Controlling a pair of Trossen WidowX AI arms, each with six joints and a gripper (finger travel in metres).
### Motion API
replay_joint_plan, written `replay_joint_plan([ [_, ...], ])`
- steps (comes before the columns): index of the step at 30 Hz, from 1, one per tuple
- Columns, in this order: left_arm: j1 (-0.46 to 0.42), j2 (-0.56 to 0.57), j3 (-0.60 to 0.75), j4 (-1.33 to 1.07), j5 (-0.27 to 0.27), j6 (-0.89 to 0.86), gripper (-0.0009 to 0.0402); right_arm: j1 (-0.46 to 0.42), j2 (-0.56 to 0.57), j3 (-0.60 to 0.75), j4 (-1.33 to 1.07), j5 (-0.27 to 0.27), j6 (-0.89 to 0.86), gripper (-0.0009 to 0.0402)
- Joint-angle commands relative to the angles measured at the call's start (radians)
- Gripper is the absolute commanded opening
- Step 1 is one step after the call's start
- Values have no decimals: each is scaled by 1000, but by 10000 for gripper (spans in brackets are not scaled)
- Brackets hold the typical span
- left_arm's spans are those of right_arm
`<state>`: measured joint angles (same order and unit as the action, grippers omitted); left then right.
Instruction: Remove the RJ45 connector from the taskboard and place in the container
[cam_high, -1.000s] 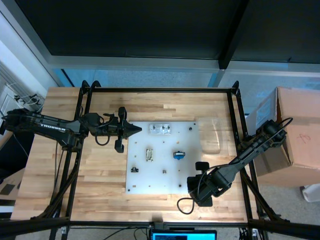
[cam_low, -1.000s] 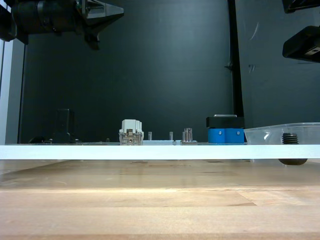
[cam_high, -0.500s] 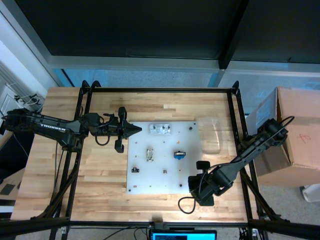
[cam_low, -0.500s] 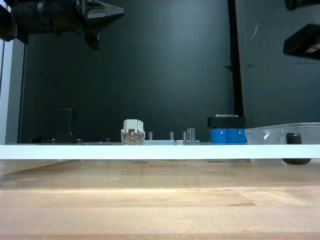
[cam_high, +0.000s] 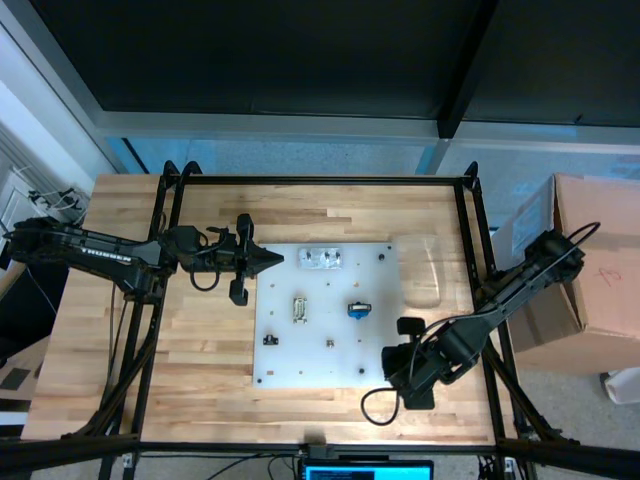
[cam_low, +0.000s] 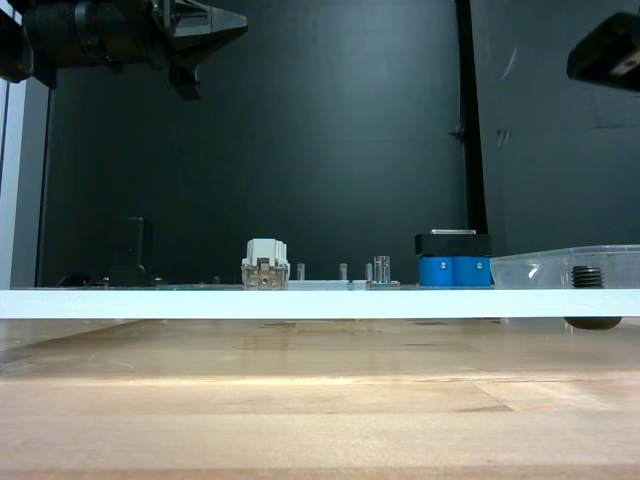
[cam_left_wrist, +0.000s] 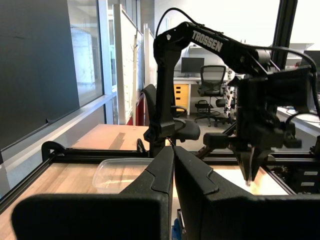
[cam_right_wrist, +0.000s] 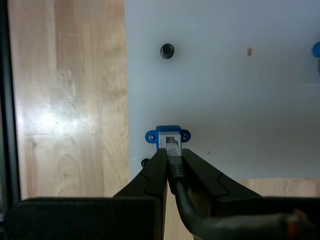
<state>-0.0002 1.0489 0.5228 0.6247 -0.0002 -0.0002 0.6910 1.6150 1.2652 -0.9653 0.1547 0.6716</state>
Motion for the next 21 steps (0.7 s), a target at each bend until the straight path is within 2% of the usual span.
replay_joint_plan([
  [1, 0, 0, 0, 0, 0, 0, 0, -8, -21, 34, -44, 2, 1, 0],
  [10, 0, 0, 0, 0, 0, 0, 0, -13, -27, 146, -137, 2, 1, 0],
  [21, 0, 0, 0, 0, 0, 0, 0, -10, -38, 138, -146, -1, 2, 0],
])
